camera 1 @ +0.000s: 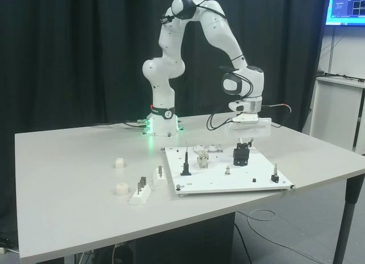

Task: Insert bolt 4.

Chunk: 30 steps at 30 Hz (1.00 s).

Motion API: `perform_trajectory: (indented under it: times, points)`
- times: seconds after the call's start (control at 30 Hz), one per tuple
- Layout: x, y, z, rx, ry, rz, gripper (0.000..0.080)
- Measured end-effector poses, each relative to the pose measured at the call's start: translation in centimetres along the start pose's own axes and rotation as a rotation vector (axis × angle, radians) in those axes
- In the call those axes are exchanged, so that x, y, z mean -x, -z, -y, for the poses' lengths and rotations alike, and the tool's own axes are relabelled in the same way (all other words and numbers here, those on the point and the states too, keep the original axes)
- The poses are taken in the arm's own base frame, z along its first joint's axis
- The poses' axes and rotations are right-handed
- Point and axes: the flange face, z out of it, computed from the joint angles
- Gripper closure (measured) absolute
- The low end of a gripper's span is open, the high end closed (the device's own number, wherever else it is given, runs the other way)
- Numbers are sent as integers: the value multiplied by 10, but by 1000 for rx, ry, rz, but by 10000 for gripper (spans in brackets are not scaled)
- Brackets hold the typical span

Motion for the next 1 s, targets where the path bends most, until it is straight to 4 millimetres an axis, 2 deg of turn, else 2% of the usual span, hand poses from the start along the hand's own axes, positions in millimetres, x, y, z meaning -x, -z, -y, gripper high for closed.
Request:
perform_trajectory:
  times: [1.0]
  points:
    - [1, 0, 0, -9, -607, 1, 577]
